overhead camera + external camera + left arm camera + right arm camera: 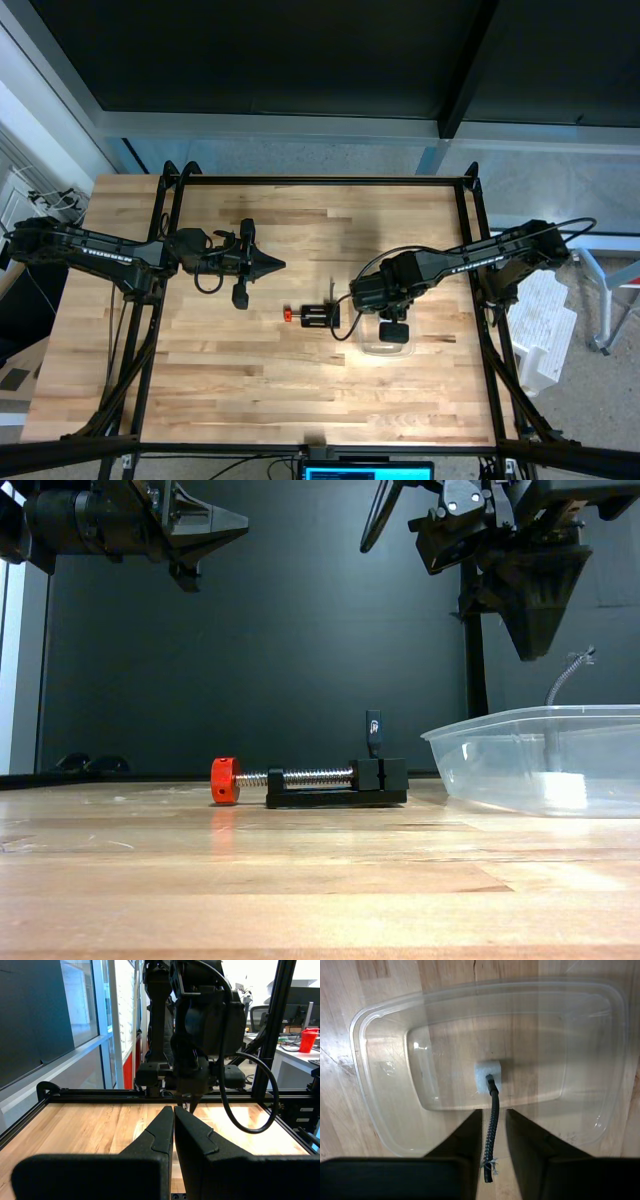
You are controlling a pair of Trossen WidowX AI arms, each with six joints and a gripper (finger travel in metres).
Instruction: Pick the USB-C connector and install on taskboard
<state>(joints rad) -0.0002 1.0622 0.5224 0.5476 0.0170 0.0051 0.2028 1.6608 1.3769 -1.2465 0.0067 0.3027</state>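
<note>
Since the USB-C connector (pixel 494 1100) looks light with a bendy stem, I'd pinch low; right gripper (pixel 493 1113) hovers above, fingers (pixel 462 1142) narrowly parted; left gripper (pixel 243 522) hangs upper left, fingers together.

Light wooden table (pixel 250 400). On it sit the taskboard (pixel 318 316), about mid-table, and a clear tray (pixel 480 765) just to its right. Left gripper (pixel 280 265) hangs over the wood, pinched closed. Right gripper (pixel 535 652) hangs over the tray, fingers slightly parted.
</note>
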